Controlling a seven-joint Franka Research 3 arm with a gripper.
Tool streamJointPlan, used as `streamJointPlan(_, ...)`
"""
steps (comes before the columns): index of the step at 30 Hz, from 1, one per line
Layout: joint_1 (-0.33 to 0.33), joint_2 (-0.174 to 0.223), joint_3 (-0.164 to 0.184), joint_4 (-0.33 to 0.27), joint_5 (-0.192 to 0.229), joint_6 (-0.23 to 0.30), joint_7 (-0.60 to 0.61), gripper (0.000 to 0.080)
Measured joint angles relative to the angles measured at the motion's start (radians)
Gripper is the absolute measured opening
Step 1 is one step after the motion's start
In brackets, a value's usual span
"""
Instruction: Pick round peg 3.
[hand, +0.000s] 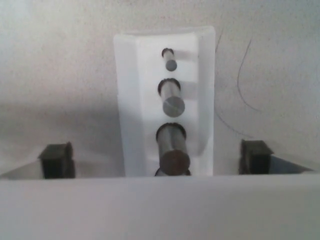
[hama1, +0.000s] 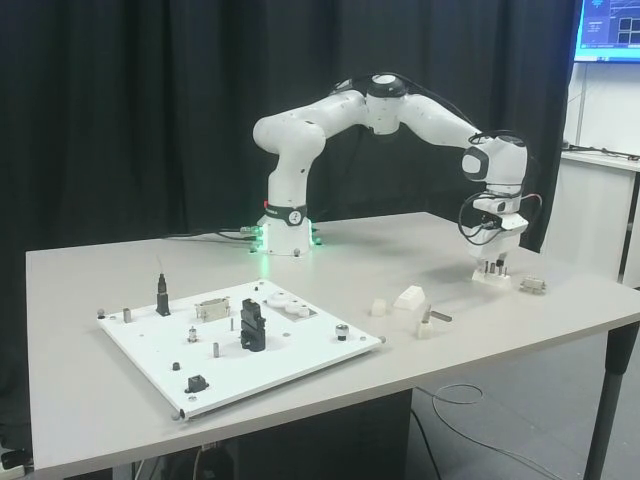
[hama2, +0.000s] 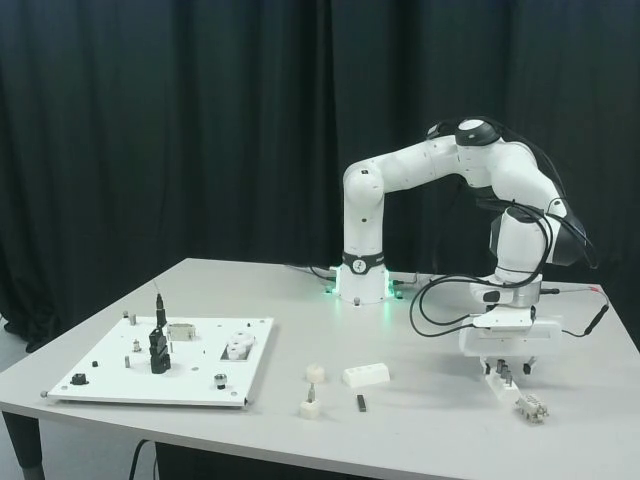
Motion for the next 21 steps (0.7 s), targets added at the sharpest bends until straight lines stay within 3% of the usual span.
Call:
streamJointPlan(4, 0.0, 0.0, 0.001, 0.0, 0.001, 0.0, 0.0, 0.08)
streamJointPlan(5, 0.0, 0.0, 0.001, 0.0, 0.001, 0.0, 0.0, 0.0702)
streamJointPlan(6, 0.0, 0.0, 0.001, 0.0, 0.001, 0.0, 0.0, 0.0541)
streamJointPlan(13, 0.0, -0.001, 0.001, 0.0, 0.005, 0.003, 0.0, 0.0541)
streamJointPlan(14, 0.0, -0.001, 0.001, 0.0, 0.006, 0.003, 0.0, 0.0362)
streamJointPlan(18, -0.001, -0.004, 0.0, 0.0, 0.007, 0.007, 0.0, 0.0362)
streamJointPlan(19, -0.001, -0.005, 0.0, 0.0, 0.007, 0.008, 0.0, 0.016)
streamJointPlan(21, -0.002, -0.007, 0.0, 0.0, 0.007, 0.009, 0.0, 0.016)
